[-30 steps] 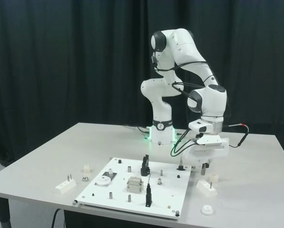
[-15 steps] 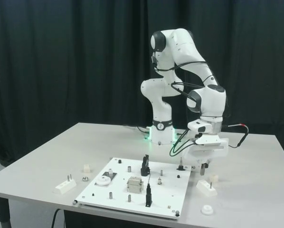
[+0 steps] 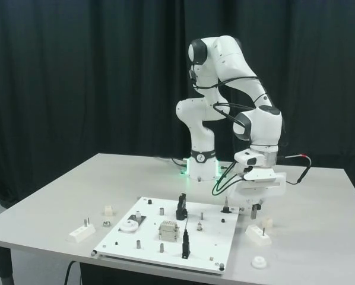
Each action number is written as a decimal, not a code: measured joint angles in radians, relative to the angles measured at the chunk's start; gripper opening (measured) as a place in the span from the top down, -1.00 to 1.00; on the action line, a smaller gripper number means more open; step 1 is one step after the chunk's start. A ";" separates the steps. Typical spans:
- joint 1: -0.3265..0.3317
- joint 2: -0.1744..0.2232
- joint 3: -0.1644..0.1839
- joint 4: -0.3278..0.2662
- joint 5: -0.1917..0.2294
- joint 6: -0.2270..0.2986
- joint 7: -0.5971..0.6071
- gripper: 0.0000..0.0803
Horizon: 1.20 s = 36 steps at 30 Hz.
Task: Insert square peg 4.
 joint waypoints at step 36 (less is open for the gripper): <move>-0.025 0.002 0.000 0.027 0.001 0.001 -0.098 0.62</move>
